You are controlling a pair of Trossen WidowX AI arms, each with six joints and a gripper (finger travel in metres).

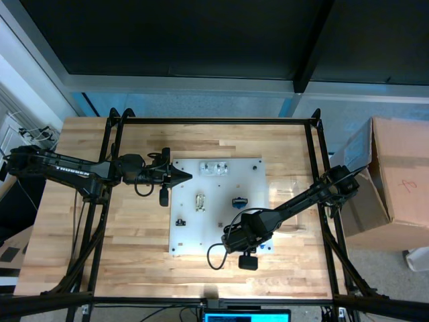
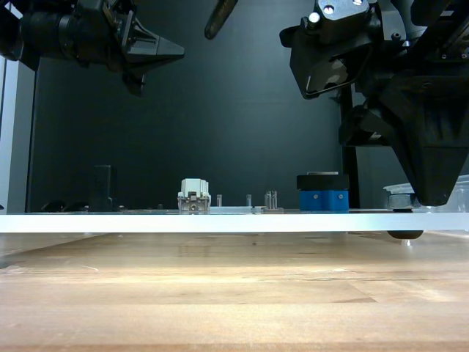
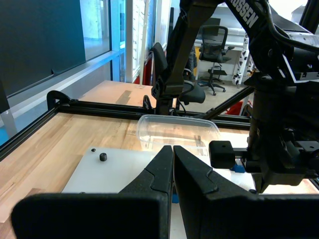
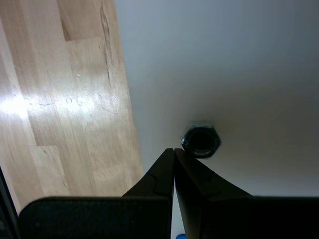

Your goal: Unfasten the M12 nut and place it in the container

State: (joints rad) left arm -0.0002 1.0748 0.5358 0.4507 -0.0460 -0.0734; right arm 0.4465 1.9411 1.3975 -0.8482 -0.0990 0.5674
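Currently, right gripper (image 4: 174, 149): my jaws closed, empty.
M12 nut (image 4: 201, 141): on its stud (image 4: 200, 143), 1 o'clock off tips.
My left gripper (image 3: 173, 148): closed, empty, over board (image 1: 201, 235).

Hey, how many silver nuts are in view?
1: the M12 nut lies on the white board near its near edge, unheld, just beyond the shut right gripper; whether on its stud, unclear. The shut left gripper hovers over the board's left edge. Others may be hidden.

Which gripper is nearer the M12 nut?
Right. The right gripper, shut, points just beside the M12 nut, which lies unheld low on the white board. The left gripper, shut, hangs high over the board's far left corner.
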